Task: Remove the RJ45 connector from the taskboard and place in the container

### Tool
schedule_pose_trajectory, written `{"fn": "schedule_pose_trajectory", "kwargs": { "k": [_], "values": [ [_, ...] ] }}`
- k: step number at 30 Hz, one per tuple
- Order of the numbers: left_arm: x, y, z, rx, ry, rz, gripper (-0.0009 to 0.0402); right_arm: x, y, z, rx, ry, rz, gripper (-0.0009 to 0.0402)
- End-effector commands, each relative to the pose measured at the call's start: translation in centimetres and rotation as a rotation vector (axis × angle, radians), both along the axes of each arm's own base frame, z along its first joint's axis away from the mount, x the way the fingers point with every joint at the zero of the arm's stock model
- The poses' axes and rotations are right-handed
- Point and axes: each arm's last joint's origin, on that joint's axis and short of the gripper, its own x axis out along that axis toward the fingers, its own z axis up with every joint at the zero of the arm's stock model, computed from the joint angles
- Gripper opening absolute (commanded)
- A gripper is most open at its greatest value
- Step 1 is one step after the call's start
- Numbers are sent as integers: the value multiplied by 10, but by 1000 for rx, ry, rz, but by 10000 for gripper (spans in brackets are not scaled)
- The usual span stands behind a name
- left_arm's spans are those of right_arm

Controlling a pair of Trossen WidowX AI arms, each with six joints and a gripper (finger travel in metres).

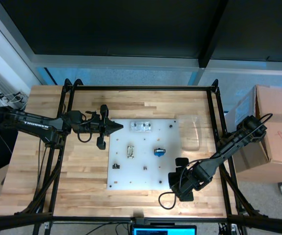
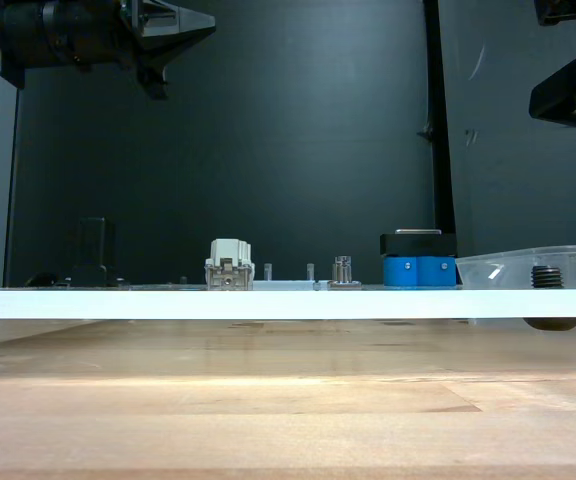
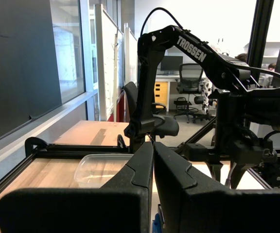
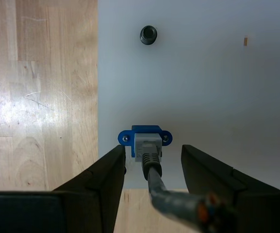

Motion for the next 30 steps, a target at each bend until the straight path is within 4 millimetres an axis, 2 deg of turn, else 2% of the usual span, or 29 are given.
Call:
{"fn": "schedule_pose_trajectory", "kwargs": {
  "k": [1,14,25,30],
  "values": [
    [0,0,0,0,0,0,0,0,0,0,2,-3,-1,133],
    [0,0,0,0,0,0,0,1,1,-1,8,-11,0,77],
    [0,0,0,0,0,0,0,0,0,-2,7,-9,1,48],
    [0,0,0,0,0,0,0,0,0,-2,7,-9,0,12]
  ]
}}
